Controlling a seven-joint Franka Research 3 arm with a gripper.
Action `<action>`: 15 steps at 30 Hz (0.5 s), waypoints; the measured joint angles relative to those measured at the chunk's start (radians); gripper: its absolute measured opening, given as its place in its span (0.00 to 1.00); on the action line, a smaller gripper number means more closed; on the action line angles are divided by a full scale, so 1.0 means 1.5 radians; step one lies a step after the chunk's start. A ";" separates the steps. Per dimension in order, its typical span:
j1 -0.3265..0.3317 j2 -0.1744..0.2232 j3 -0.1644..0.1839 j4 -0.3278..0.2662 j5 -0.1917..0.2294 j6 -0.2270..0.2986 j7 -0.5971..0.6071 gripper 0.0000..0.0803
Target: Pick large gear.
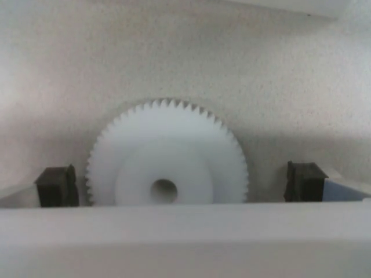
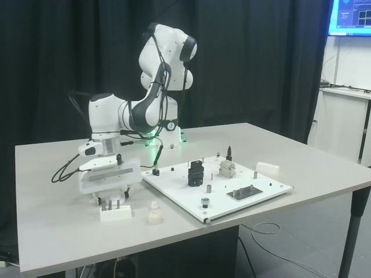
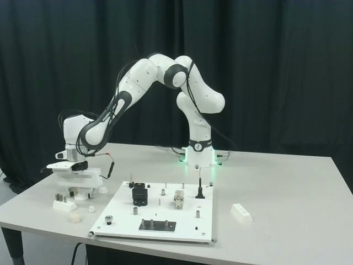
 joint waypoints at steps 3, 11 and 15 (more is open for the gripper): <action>0.001 0.001 0.000 0.000 0.001 0.003 0.004 1.00; 0.001 0.001 0.000 -0.001 0.002 0.005 0.020 0.97; 0.001 0.001 0.000 -0.001 0.001 0.006 0.020 0.77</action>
